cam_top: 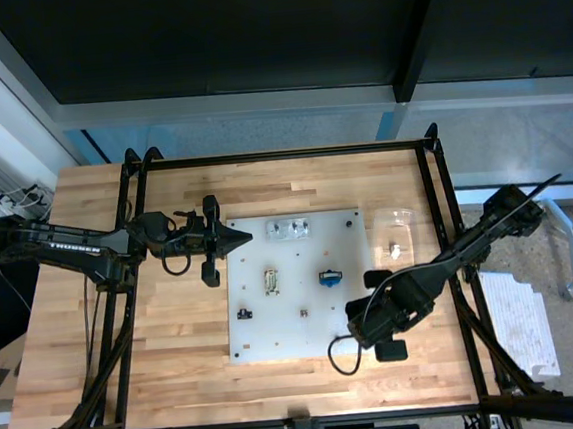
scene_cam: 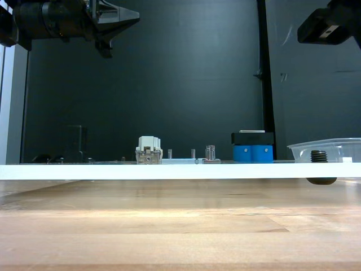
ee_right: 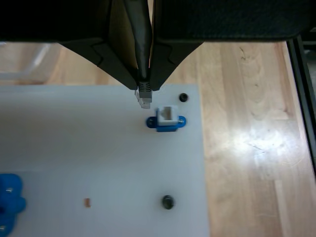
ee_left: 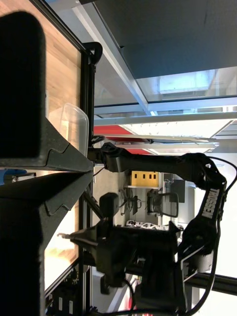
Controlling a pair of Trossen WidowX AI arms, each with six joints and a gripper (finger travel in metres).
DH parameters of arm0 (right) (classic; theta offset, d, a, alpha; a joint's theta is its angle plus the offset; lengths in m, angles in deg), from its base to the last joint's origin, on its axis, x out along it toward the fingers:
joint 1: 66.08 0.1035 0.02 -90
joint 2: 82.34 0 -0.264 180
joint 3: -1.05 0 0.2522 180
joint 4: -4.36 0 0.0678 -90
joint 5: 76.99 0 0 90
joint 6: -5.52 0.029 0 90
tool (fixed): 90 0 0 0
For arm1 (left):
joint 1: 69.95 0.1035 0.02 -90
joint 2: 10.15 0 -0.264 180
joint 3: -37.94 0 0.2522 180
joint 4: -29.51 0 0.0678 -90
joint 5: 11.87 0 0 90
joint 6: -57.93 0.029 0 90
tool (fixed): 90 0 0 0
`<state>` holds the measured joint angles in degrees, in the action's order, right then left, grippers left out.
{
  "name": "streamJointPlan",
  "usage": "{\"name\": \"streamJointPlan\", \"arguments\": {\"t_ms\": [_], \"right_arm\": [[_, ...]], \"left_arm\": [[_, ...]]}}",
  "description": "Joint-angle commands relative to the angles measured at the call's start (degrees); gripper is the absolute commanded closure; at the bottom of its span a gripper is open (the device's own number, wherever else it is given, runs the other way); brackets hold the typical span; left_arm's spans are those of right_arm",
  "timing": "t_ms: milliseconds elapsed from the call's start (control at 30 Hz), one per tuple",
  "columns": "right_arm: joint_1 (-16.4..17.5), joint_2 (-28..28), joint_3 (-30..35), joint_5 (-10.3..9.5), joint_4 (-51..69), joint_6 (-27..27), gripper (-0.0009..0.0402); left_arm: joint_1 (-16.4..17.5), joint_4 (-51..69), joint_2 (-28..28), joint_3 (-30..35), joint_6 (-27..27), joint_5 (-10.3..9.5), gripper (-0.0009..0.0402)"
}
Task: Pick the RJ45 connector and install on taskboard
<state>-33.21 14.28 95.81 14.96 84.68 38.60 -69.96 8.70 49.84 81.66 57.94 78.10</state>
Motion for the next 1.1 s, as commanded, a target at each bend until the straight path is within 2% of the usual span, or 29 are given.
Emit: {"name": "streamJointPlan", "arguments": {"t_ms": [33,333,1100], "right_arm": [[0.46,0.9,-0.07,-0.09,-1.36,0.83,0.0393],[1.42,2.54,-0.07,-0.11,-2.56,1.01,0.0393],[2.05,2.54,-1.88,-0.02,-4.04,1.01,0.0393]], "left_arm": [[0.0,0.0,0.02,0.0,0.0,0.02,0.0393],[0.0,0.0,0.02,0.0,0.0,0.02,0.0393],[0.0,0.0,0.02,0.0,0.0,0.02,0.0393]]}}
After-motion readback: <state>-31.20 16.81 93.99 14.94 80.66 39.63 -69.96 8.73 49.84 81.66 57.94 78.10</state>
